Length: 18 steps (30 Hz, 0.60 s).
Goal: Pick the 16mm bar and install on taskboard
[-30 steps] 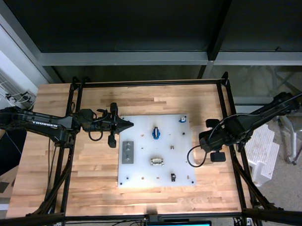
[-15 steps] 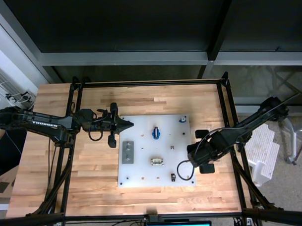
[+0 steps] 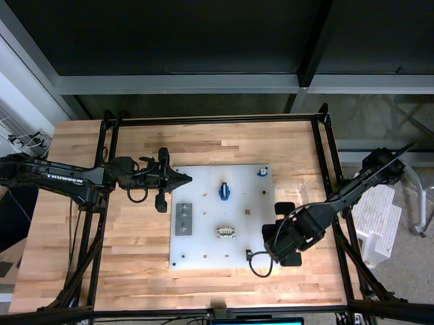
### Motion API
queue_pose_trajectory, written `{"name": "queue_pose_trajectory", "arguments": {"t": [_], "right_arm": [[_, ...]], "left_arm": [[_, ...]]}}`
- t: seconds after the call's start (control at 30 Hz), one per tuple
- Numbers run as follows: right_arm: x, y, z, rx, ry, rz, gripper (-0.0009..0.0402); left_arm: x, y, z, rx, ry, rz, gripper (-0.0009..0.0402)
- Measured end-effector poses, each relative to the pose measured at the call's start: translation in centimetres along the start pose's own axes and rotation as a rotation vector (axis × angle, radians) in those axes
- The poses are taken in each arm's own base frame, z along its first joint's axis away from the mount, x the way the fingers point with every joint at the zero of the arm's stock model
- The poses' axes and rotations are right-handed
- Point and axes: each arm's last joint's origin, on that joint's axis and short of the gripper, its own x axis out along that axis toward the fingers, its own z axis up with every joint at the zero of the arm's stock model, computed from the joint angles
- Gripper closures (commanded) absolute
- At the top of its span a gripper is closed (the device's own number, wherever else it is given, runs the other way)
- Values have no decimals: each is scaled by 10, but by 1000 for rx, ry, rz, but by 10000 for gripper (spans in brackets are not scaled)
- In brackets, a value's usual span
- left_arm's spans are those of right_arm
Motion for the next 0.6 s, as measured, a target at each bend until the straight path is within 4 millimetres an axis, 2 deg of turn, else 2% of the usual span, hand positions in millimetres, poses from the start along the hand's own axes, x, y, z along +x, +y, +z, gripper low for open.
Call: {"name": "queue_pose_trajectory", "arguments": {"t": [0.6], "right_arm": [[12,36,12,19,-2,43,391]], "left_arm": [[0,0,0,0,0,0,393]]}}
